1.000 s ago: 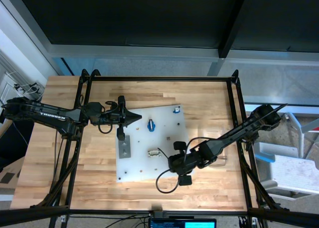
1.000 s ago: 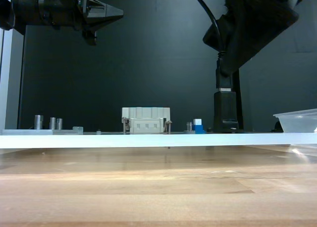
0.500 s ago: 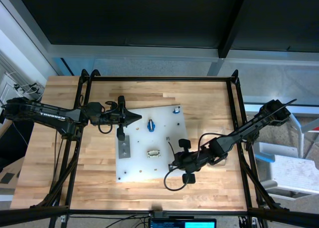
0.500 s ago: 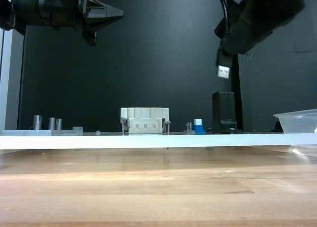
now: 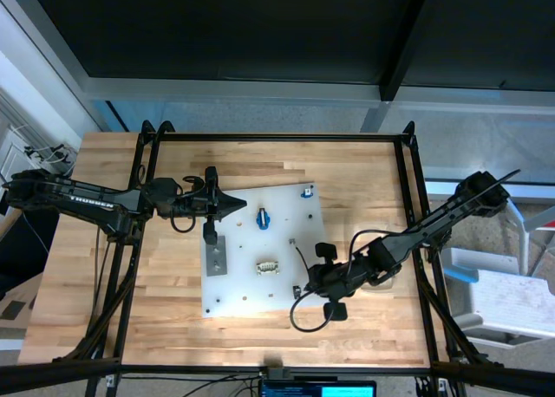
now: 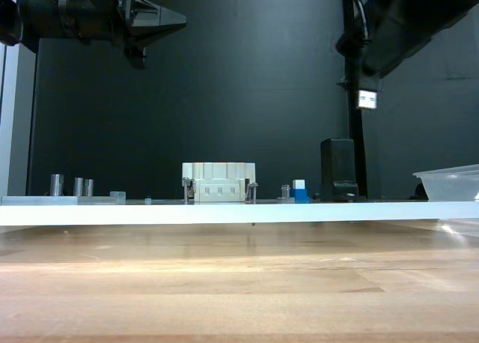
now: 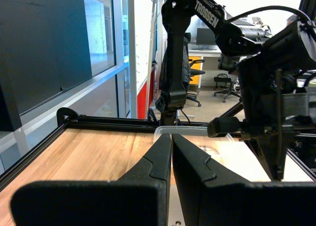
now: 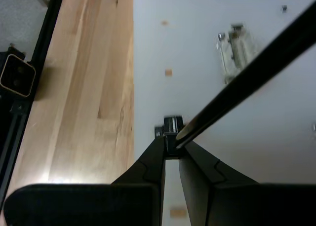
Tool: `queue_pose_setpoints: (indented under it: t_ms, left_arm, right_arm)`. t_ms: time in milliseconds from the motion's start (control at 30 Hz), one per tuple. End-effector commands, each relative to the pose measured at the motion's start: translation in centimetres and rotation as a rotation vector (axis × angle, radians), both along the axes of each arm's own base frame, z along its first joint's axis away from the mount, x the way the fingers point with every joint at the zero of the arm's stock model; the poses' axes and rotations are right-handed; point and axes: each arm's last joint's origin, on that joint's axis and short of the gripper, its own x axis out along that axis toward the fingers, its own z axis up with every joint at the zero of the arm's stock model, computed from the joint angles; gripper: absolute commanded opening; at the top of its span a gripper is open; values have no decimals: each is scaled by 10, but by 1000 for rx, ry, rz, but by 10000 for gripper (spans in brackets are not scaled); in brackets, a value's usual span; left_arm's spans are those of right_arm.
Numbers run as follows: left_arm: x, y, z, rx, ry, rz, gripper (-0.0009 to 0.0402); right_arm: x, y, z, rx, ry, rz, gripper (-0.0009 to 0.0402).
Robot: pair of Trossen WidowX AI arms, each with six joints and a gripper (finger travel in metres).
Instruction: Remove the USB connector from the USB hub and place in the container
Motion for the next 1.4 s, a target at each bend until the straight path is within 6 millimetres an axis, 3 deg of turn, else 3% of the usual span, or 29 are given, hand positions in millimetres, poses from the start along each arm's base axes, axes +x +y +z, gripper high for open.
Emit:
queue_pose_setpoints:
  t_ms: [33,300,833,1400]
  left_arm:
    - [0,0,0,0,0,0,1]
    - [0,0,0,0,0,0,1]
    - [0,0,0,0,0,0,1]
    - [0,0,0,0,0,0,1]
  right_arm:
    - [-8,-4,5,4,30,-27,0]
    - [-31,-18,17,64,92,-132,0]
    - [-93,-49,2,159,161,-276,0]
    - [-142,-57,-4,213,278,-377,0]
